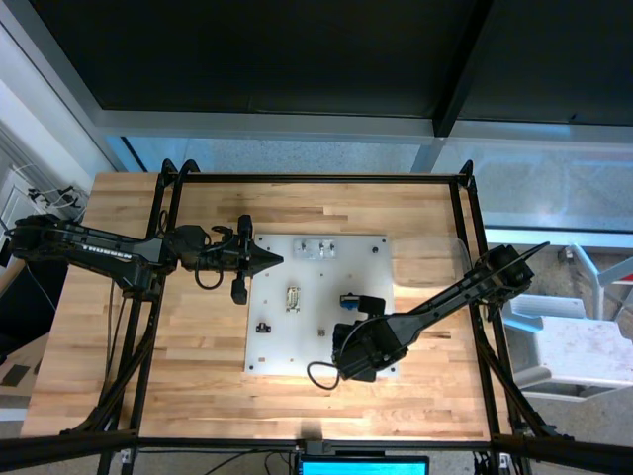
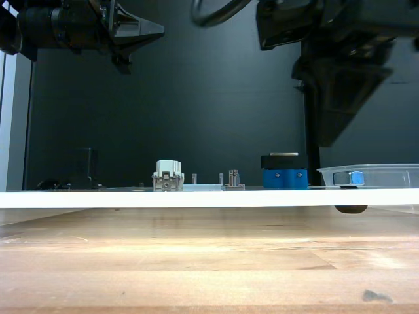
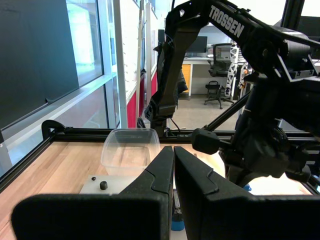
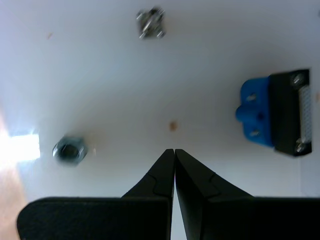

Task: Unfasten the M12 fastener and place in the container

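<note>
The M12 fastener (image 4: 70, 150) is a small silver nut on the white board (image 4: 115, 90), off to the side of my right gripper (image 4: 174, 150). That gripper is shut with nothing between its fingers and hangs above the board. In the low view the nut (image 2: 349, 178) stands just above the board in front of the clear container (image 2: 386, 175), apparently on its stud. From above, the container (image 1: 430, 259) holds nothing and my right gripper (image 1: 348, 358) covers the board's near right part. My left gripper (image 1: 275, 260) hovers shut over the board's far left edge.
A blue-and-black connector (image 4: 272, 117) and a small silver fitting (image 4: 150, 22) stand on the board near the right gripper. A beige connector (image 2: 167, 176) sits mid-board. A black post (image 3: 103, 185) stands near the container (image 3: 131, 150). Black frame rails edge the wooden table (image 1: 148, 346).
</note>
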### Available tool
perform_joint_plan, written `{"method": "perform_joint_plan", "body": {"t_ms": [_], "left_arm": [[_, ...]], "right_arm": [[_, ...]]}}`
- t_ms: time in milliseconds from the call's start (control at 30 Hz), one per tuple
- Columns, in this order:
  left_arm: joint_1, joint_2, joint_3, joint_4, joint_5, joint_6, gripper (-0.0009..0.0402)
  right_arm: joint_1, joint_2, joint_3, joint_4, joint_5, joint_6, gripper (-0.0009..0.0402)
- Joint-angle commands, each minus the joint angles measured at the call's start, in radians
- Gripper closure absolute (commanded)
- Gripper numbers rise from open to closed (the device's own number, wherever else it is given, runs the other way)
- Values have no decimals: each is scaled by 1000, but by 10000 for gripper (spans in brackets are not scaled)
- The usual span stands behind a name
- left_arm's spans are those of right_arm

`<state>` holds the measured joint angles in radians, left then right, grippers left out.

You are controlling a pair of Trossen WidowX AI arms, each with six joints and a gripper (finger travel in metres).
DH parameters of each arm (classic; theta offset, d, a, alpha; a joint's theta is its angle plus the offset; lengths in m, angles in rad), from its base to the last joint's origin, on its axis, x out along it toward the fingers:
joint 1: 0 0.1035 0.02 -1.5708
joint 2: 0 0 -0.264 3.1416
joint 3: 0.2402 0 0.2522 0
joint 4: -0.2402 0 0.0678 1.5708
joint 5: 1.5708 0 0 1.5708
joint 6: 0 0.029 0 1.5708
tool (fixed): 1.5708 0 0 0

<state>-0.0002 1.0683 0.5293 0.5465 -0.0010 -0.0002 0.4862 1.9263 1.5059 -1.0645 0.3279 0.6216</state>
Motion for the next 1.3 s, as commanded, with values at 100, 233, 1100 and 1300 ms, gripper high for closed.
{"method": "perform_joint_plan", "body": {"t_ms": [100, 233, 1100, 1300], "left_arm": [[0, 0, 0, 0, 0, 0, 393], [0, 0, 0, 1, 0, 0, 393], [0, 0, 0, 0, 0, 0, 393], [0, 0, 0, 0, 0, 0, 393]], "right_arm": [[-1, -2, 3, 5, -132, -2, 393], [0, -2, 3, 60, -291, -33, 393], [-4, 1, -138, 318, -397, -56, 393], [-5, 0, -138, 312, -349, -63, 393]]}}
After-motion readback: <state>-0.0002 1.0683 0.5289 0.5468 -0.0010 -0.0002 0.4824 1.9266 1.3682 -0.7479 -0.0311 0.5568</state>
